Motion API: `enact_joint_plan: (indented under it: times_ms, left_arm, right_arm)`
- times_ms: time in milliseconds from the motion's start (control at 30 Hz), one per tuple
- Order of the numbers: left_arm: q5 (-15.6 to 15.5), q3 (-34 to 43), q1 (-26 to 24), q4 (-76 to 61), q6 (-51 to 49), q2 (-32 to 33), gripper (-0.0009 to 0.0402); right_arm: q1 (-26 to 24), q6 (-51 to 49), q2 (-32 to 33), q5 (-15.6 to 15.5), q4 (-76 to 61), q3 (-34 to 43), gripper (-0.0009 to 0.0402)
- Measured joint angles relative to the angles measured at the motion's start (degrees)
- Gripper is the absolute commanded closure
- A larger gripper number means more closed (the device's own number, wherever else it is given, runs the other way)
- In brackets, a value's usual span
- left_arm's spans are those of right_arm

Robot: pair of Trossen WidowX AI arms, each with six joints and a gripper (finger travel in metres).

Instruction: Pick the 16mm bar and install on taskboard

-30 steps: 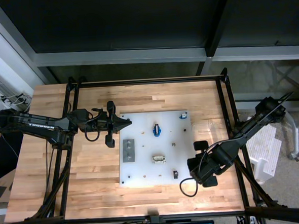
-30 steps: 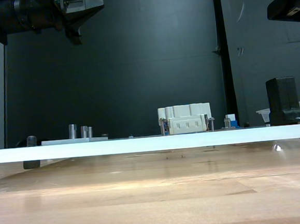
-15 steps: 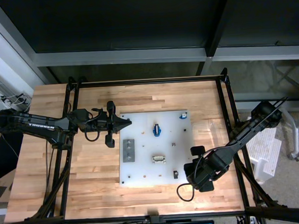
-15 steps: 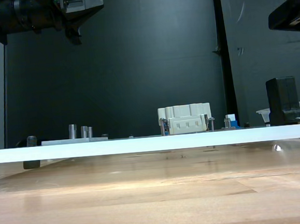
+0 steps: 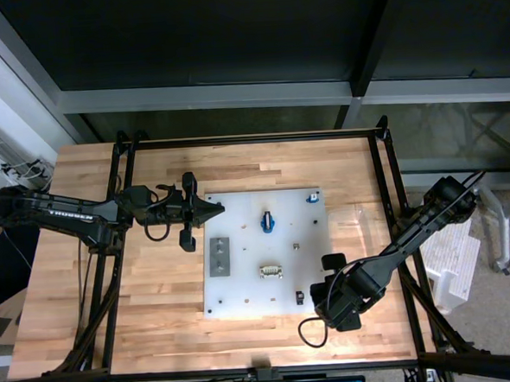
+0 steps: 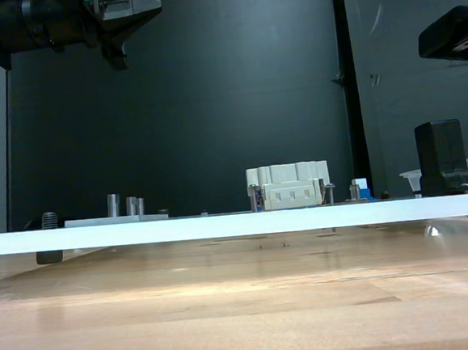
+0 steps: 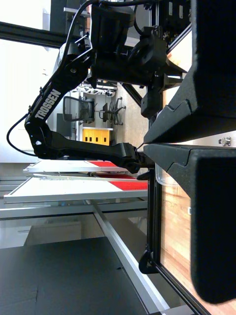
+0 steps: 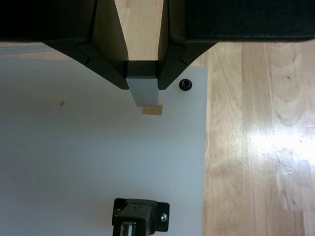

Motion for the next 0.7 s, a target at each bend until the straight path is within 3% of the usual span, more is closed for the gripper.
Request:
enact_joint_plan:
  times_ms: [700]
  left_arm:
    - [0.0, 0.0, 0.0, 0.0, 0.0, 0.0, 0.0393]
  right_arm:
    - [0.3, 1.0, -0.1, 0.2, 2.3, -1.9, 0.0389]
